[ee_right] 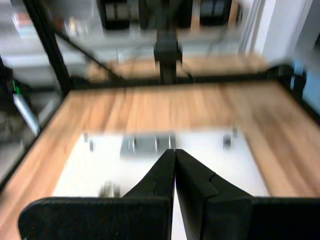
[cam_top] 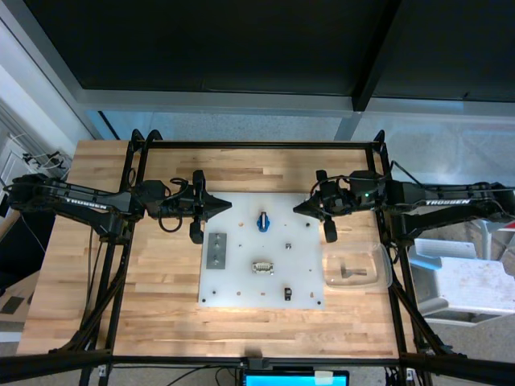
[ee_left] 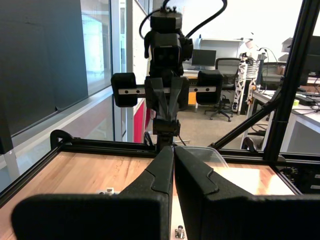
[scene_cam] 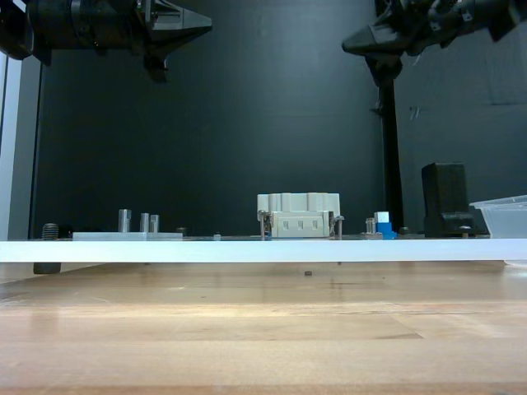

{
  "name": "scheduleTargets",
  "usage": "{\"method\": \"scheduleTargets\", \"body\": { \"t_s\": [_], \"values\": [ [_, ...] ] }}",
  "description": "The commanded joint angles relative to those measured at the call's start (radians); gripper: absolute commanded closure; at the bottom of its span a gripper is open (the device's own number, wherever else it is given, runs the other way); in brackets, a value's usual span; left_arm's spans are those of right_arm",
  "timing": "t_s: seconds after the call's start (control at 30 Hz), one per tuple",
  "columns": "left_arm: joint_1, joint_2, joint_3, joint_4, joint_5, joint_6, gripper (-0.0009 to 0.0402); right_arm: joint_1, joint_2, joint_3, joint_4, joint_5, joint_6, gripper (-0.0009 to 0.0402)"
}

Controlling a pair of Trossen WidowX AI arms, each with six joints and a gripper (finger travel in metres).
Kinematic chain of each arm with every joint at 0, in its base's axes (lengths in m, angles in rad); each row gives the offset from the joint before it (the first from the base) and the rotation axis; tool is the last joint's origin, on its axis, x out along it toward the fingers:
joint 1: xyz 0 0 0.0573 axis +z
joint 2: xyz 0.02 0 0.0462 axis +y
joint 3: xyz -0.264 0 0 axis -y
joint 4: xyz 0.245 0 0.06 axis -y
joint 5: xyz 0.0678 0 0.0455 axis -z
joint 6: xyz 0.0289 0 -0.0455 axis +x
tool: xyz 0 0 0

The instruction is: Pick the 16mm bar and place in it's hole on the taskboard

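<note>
Left gripper [cam_top: 228,206]: clenched, holding nothing, raised over the taskboard's [cam_top: 241,281] far left part; right gripper [cam_top: 298,209]: clenched, likewise unladen, raised over its far right part; you cannot tell which part is the 16mm bar; a grey part [cam_top: 351,271] lies free in the clear tray [cam_top: 385,272] beside the board.

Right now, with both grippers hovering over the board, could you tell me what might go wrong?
A grey piece, possibly the 16mm bar, lies in the clear bin; its walls could catch the right gripper, which is shut. The left gripper, also shut, points at it across the board: they might collide.
</note>
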Motion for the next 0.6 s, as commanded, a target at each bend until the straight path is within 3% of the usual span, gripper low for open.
{"method": "scheduleTargets", "body": {
  "t_s": [0.03,0.13,0.27,0.6],
  "values": [
    [0.0,0.0,0.0,0.0,0.0,0.0,0.0393,0.006,0.003,0.085,-0.224,0.003,-0.005,0.0393],
    [0.0,0.0,0.0,0.0,0.0,0.0,0.0393,0.019,0.003,0.154,-0.414,0.018,-0.005,0.0394],
    [0.0,0.0,0.0,0.0,0.0,0.0,0.0393,0.081,0.003,0.226,-0.65,0.113,-0.003,0.0394],
    [0.0,0.0,0.0,0.0,0.0,0.0,0.0393,0.249,0.004,0.292,-1.011,0.127,0.137,0.0394]
  ]
}}
